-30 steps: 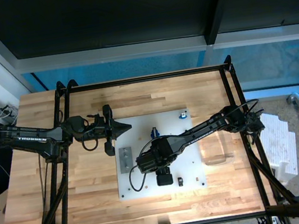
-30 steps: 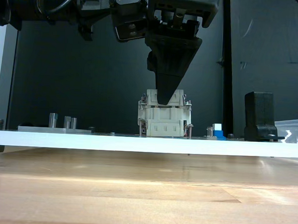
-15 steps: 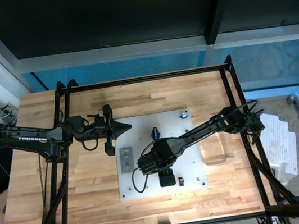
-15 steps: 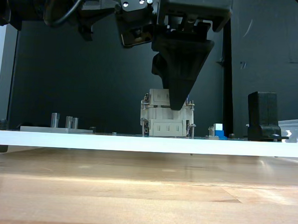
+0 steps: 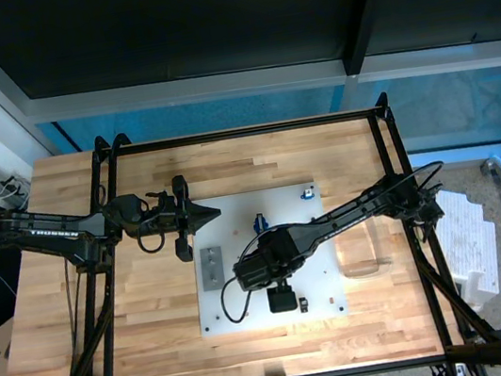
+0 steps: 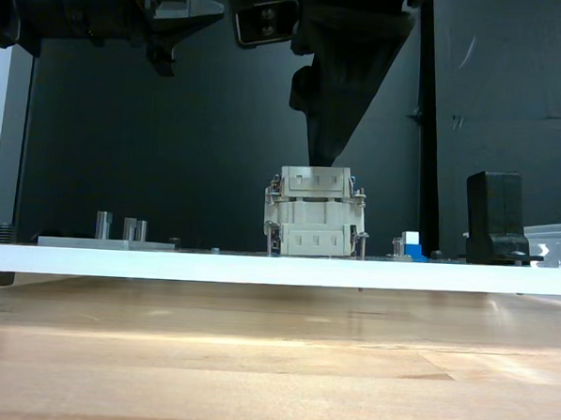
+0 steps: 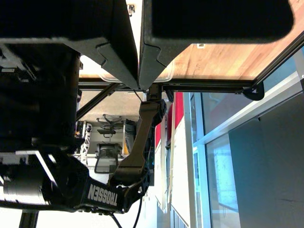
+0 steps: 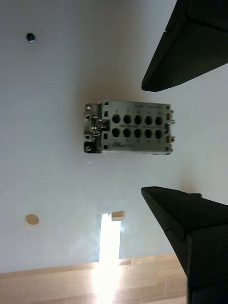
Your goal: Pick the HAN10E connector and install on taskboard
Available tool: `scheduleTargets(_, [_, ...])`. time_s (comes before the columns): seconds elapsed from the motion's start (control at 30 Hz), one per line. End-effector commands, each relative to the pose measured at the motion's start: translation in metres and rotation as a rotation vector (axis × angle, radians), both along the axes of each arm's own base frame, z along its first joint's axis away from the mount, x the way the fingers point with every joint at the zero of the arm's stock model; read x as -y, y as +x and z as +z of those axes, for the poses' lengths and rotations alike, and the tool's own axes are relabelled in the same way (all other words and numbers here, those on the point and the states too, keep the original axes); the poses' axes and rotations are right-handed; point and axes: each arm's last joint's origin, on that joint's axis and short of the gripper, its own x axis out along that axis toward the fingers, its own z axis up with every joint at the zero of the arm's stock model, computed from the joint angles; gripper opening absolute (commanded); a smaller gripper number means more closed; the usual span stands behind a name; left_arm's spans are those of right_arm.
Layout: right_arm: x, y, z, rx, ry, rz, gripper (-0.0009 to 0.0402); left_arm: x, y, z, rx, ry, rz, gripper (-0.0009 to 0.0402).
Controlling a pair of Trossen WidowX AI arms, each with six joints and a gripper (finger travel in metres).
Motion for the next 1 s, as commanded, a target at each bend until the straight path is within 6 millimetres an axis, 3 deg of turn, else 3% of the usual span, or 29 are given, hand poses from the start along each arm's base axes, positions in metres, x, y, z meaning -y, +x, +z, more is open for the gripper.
scheduleTargets(0.03, [0.002,-0.004,0.012,0.024,0.005,-0.002,0.0283,0.0,0.0,0.0,0.0,0.0,0.0,0.0001])
scheduleTargets(0.5, [0.004,-0.007,0.019,0.036,0.001,-0.005,0.0283,0.0,0.0,0.0,0.0,0.0,0.0,0.0001])
scheduleTargets(0.67, [0.011,-0.012,0.03,0.076,0.007,-0.004,0.0282,0.0,0.0,0.0,0.0,0.0,0.0,0.0001])
scheduleTargets(1.0, [0.04,-0.049,0.055,0.326,0.053,-0.01,0.0281,0.0,0.0,0.0,0.0,0.0,0.0,0.0001])
